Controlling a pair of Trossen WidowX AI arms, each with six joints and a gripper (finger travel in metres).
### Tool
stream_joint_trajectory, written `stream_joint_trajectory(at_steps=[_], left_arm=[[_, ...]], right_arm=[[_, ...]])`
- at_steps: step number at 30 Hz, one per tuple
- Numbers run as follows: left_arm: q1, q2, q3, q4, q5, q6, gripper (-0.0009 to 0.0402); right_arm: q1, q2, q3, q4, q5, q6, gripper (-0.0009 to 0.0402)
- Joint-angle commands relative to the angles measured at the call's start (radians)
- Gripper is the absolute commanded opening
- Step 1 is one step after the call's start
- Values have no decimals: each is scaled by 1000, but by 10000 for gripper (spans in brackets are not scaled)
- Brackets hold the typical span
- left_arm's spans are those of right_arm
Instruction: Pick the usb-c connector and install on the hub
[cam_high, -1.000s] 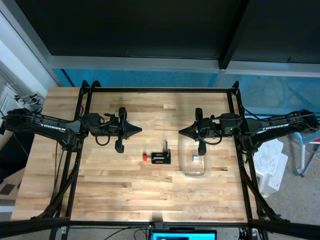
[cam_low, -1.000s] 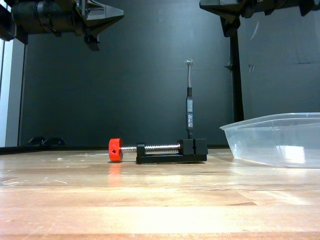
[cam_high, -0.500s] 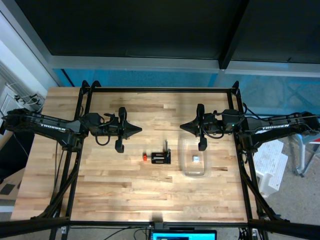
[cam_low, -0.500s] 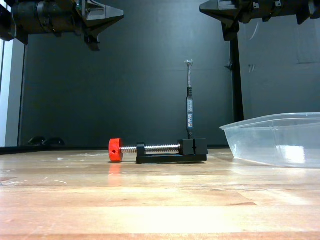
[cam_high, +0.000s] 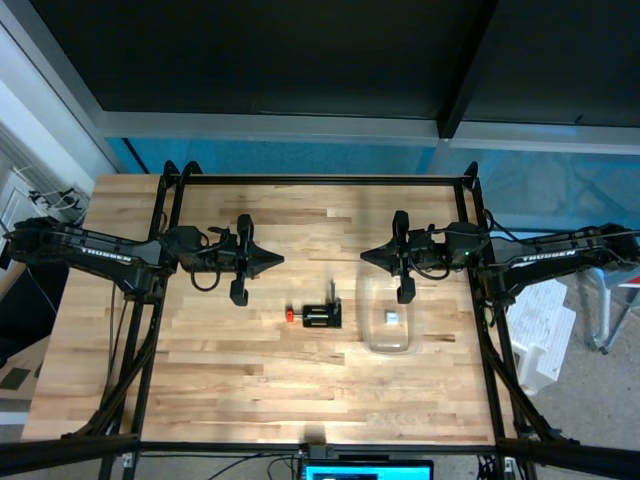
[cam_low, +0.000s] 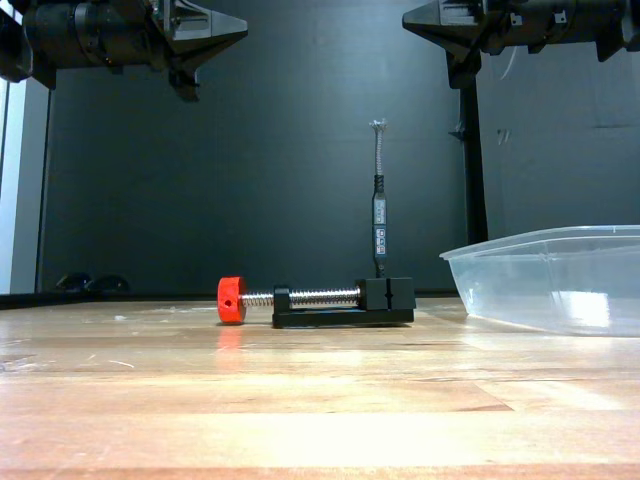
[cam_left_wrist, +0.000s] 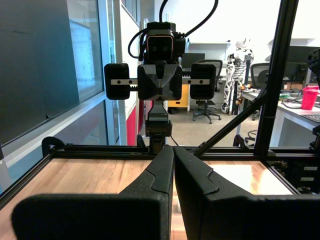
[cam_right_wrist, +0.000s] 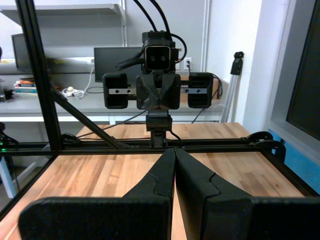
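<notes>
The black usb-c connector (cam_low: 379, 235) stands upright on the tab held in the black vise (cam_low: 345, 300), with nothing holding it. Its grey braided cable (cam_low: 378, 150) rises straight up from it. In the high view the vise (cam_high: 320, 316) sits mid-table with its red knob (cam_high: 290, 314) to the left. My left gripper (cam_high: 278, 260) hangs high over the table left of the vise, fingers shut on nothing (cam_left_wrist: 174, 150). My right gripper (cam_high: 364, 257) hangs high to the right, facing it, also shut and empty (cam_right_wrist: 175, 150).
A clear plastic tray (cam_low: 545, 275) stands right of the vise; the white block (cam_high: 392, 318) lies in it with nothing dark on it. A black frame rail (cam_high: 320, 180) runs along the table's far edge and down both sides.
My right arm has drawn back slightly to the right and a little higher. The connector, the vise and the left arm have not moved.
</notes>
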Motion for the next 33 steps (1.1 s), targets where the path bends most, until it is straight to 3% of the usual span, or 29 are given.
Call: stream_joint_trajectory(at_steps=[1,33], left_arm=[[0,0,0,0,0,0,0],[0,0,0,0,0,0,0]], right_arm=[[0,1,0,1,-3,1,0],[0,0,6,-7,-5,24,0]])
